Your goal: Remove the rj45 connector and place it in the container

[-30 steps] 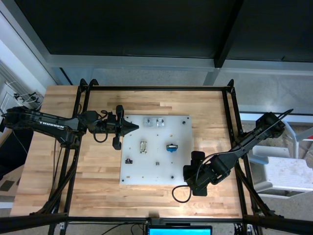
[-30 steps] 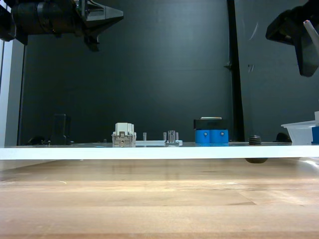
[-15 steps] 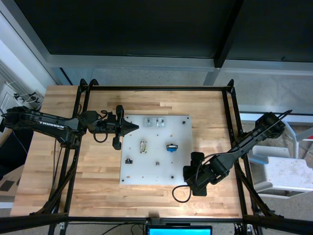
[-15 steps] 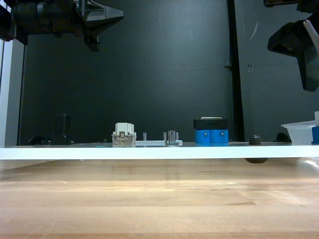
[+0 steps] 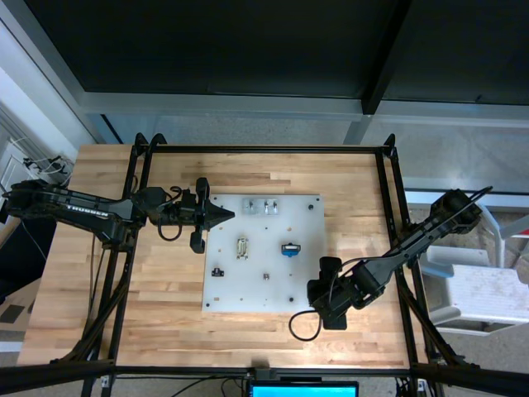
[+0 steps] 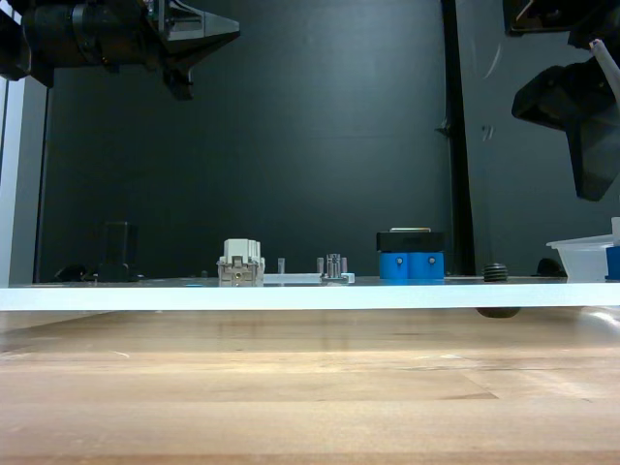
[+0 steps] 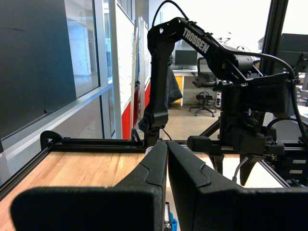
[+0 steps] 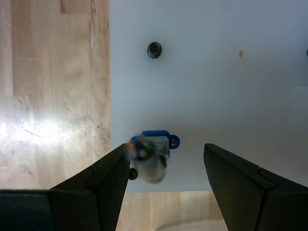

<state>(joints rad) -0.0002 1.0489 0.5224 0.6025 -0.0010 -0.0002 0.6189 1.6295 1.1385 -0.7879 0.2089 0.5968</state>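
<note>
Right wrist view is showing the right gripper (image 8: 165,153) with its fingers (image 8: 103,185) spread wide and gripping nothing. It is hanging above the rj45 connector (image 8: 150,161), which is sitting plugged into a blue mount (image 8: 155,138) at a corner of the white board (image 8: 216,86), around the board's 5 o'clock in the high view. The plug is lying nearer one finger than the other. The left gripper (image 7: 167,154) is hovering at the board's 10 o'clock, fingers pressed together on nothing. The container (image 6: 579,254) appears to be standing toward the board's 3 o'clock side; the high view is not showing it.

As I judge it, closing off-centre is risking a grip on the blue mount instead of the plug. Pulling with the latch unpressed is risking dragging the board across the wooden table (image 5: 165,281). A black frame (image 5: 264,150) is ringing the table, with windows (image 7: 79,48) lying beyond.
</note>
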